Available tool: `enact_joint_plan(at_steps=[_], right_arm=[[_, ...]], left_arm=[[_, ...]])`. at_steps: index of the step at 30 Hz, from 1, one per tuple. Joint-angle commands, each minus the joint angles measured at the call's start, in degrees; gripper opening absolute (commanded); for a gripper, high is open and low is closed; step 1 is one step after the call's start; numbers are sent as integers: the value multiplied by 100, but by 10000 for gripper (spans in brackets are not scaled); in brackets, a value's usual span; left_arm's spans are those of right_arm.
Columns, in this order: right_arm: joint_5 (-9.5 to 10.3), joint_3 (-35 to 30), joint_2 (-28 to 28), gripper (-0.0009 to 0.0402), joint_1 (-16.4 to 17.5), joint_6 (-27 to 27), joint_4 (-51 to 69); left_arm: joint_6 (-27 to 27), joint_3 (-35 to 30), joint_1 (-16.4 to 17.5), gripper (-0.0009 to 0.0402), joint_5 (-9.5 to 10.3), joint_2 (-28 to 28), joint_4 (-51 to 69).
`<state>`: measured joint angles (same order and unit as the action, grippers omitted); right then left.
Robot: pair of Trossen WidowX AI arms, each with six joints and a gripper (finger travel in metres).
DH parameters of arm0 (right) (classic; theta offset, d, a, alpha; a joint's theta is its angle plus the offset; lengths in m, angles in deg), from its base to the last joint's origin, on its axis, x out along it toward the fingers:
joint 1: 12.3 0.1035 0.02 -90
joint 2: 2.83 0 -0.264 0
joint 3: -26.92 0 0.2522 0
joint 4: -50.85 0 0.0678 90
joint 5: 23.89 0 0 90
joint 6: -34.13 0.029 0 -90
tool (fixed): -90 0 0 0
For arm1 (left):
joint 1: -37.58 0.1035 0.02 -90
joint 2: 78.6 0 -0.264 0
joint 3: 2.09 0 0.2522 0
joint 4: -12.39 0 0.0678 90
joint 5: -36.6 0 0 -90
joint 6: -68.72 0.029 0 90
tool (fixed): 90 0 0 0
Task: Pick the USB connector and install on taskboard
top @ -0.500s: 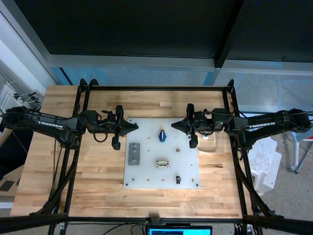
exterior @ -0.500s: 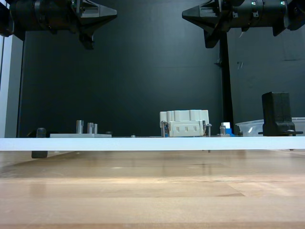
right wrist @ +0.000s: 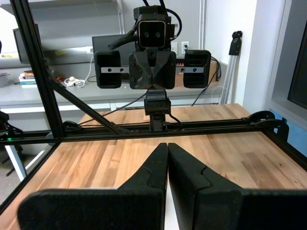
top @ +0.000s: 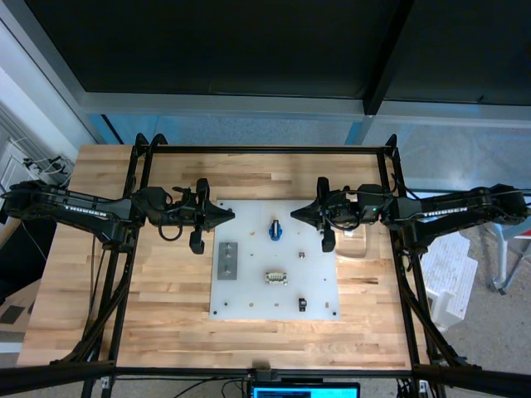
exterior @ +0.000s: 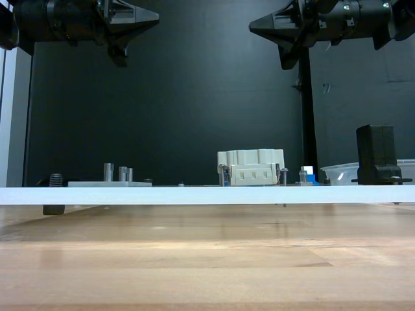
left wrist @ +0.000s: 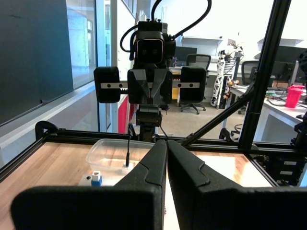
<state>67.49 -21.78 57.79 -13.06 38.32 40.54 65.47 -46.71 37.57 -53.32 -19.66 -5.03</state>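
The white taskboard (top: pixel 249 303) lies flat in the middle of the table. It carries a grey block (top: pixel 227 260), a blue knob (top: pixel 275 230), a metal multi-pin socket (top: pixel 276 278) and a small black port (top: pixel 303 304). I cannot make out the USB connector in any view. My left gripper (top: pixel 231 215) hovers high over the board's far left corner, shut and holding nothing, its fingertips (left wrist: pixel 162 146) touching. My right gripper (top: pixel 292 214) hangs just as high over the board's far right part, pointing at the left one. It is also shut and holds nothing, with its fingertips (right wrist: pixel 163 148) together.
A clear plastic tray (top: pixel 353 245) sits on the wood just off the board's right edge, partly under the right arm; a small white piece (top: pixel 352 234) lies in it. A black frame rail (top: pixel 265 150) runs along the table's far side.
The right gripper has shifted very slightly, a few pixels in the low view. The left arm and the board's parts have not moved.
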Motion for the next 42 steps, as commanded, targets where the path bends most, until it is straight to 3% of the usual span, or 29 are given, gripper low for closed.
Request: enact_joint_plan(at_steps=[1, 12, 15, 19, 27, 30, 34, 42], right_arm=[[-72, -155, -289, 0, -2, -26, 896], [-203, -973, -1150, 0, -28, -195, 4247], [-343, -1213, -1305, 0, -35, -190, 5141], [-487, -1532, -1449, 0, -39, -190, 6227], [-516, -2170, -1510, 0, -44, -164, 8067], [-767, -2339, -1510, 0, -48, -151, 8767], [-946, -2369, -1510, 0, -50, -146, 9420], [-946, -2218, -1504, 0, -50, -116, 9766]], left_arm=[[2, -4, 2, 0, -2, 2, 0], [2, -4, 0, 0, -2, 2, 0], [2, -4, 0, 0, -2, 2, 0], [2, -2, 2, 0, -2, 2, 0], [2, -2, 0, 0, -2, 2, 0], [2, -4, 0, 0, -2, 2, 0], [2, -2, 2, 0, -2, 2, 0], [2, -2, 0, 0, -2, 2, 0]])
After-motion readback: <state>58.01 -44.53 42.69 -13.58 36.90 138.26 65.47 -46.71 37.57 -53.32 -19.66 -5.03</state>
